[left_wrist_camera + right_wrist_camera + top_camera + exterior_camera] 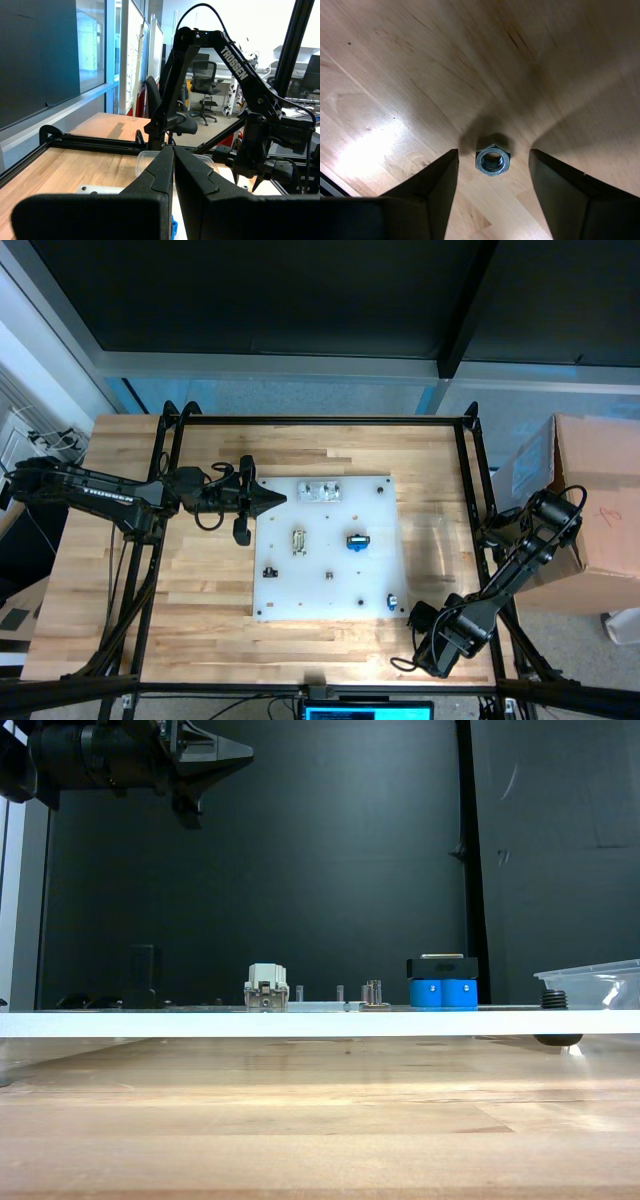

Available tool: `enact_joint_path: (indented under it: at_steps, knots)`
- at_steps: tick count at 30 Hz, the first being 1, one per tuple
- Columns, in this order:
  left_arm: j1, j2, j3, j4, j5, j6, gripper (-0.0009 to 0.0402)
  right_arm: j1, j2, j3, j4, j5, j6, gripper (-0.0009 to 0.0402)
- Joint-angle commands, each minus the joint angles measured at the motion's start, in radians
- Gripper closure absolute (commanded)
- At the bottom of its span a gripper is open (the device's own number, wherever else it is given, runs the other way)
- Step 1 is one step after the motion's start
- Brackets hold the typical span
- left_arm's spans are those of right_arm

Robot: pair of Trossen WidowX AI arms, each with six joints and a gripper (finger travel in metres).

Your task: Unfasten the M12 nut and place it in the container

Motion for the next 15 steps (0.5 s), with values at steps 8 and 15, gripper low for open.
enact_joint_path:
  at_steps: [8, 15]
  knots:
    - [0.000, 0.000, 0.000, 0.000, 0.000, 0.000, 0.0393, 0.000, 0.000, -0.014, 0.018, 0.002, -0.010, 0.0311]
    - [0.000, 0.000, 0.000, 0.000, 0.000, 0.000, 0.0393, 0.000, -0.001, -0.023, 0.042, -0.008, -0.028, 0.0360]
